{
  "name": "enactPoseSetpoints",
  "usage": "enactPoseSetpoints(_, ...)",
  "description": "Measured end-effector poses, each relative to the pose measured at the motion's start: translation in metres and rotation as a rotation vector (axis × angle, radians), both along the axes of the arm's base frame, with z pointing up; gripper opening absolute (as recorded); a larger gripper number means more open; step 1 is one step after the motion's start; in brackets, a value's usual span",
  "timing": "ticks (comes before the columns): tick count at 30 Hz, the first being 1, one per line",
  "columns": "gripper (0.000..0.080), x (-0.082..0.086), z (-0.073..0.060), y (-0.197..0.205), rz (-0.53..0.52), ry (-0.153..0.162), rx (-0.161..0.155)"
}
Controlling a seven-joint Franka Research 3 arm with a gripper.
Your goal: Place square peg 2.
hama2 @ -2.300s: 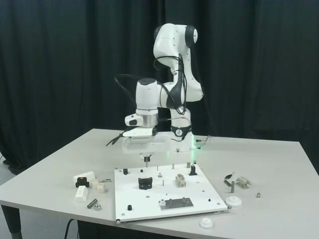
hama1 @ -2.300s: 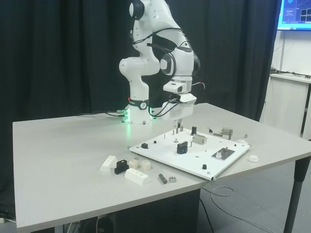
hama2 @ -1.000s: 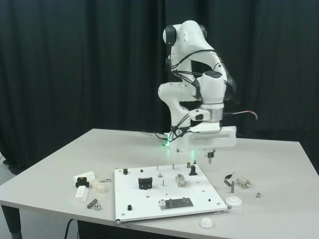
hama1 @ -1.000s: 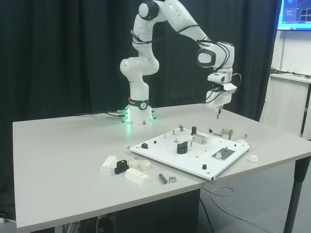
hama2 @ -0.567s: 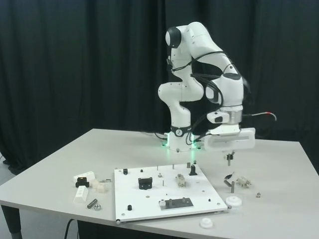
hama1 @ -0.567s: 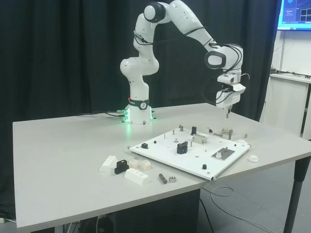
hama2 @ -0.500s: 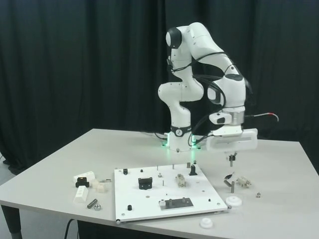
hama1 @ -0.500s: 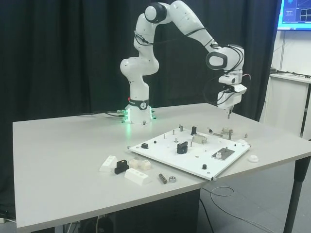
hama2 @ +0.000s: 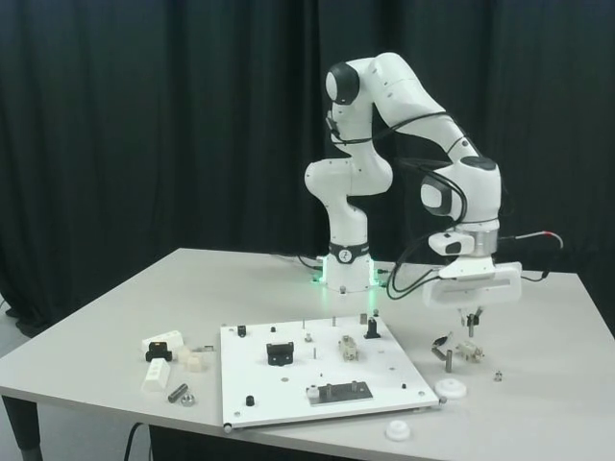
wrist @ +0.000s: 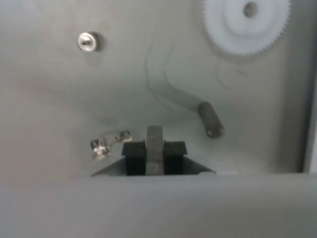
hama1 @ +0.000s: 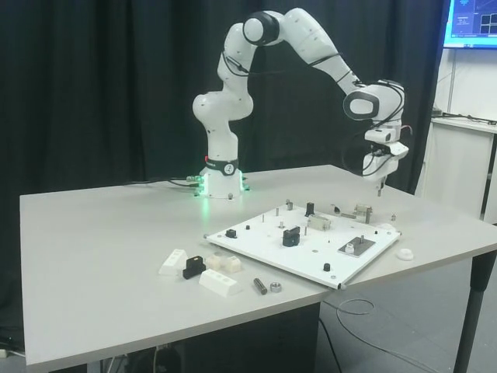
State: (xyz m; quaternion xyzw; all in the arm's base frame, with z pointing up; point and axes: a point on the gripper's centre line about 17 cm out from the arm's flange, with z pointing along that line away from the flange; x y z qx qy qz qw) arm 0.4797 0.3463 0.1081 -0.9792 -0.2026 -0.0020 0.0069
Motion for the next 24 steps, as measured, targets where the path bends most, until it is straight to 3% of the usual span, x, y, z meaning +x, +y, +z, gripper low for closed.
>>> enactPoseSetpoints(11,0.0073,-0.003,-0.02,0.012,0.012,0.023,-0.017)
enactPoseSetpoints(24,0.0073,-0.001,-0.038,0.022,0.004,0.025,-0.04)
